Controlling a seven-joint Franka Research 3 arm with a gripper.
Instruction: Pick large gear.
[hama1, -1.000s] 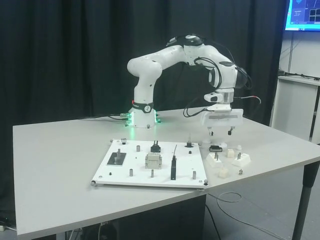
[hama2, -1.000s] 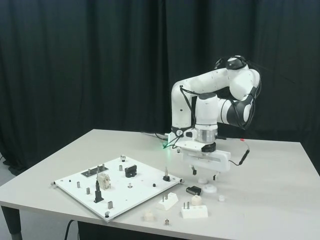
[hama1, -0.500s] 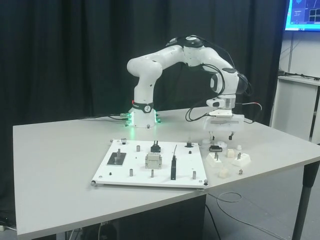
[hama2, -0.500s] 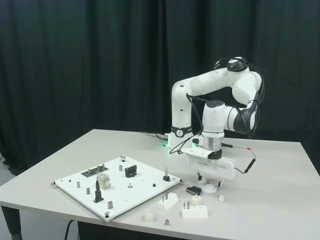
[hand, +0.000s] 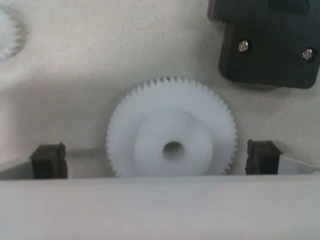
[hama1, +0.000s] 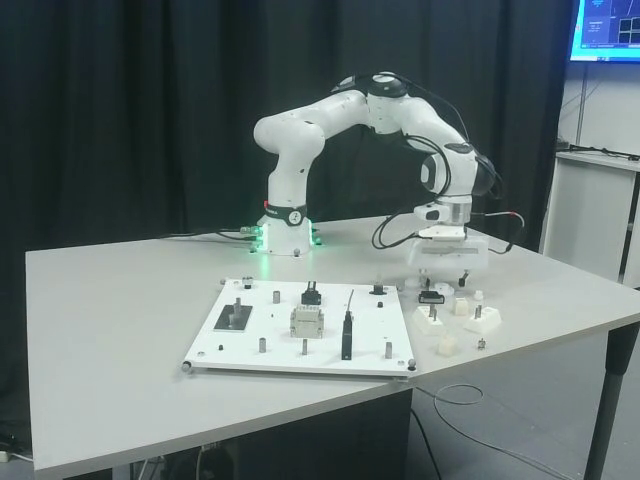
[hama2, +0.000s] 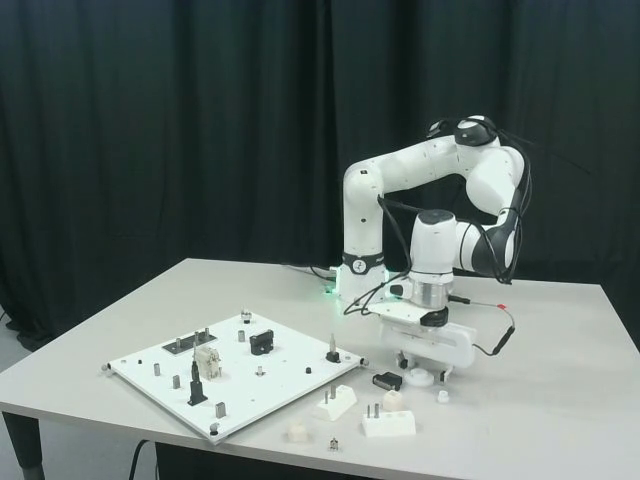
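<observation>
Gripper (hand: 155, 159) now lower, spread fingers either side of large gear (hand: 171, 135).

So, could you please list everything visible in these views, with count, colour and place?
Large toothed plastic gear: one, white, flat on the table between the fingertips.
Small gear: one, white, partly in view, apart from the large gear.
Connector block with two screws: one, black, beside the large gear.
Flat assembly board: one, white, holding small pegs and parts.
Small holder blocks: several, white, near the table's front edge.
Table: one, grey.
Curtain: black, behind.
Robot arm: one, white.
Gripper: open, straddling the large gear.
</observation>
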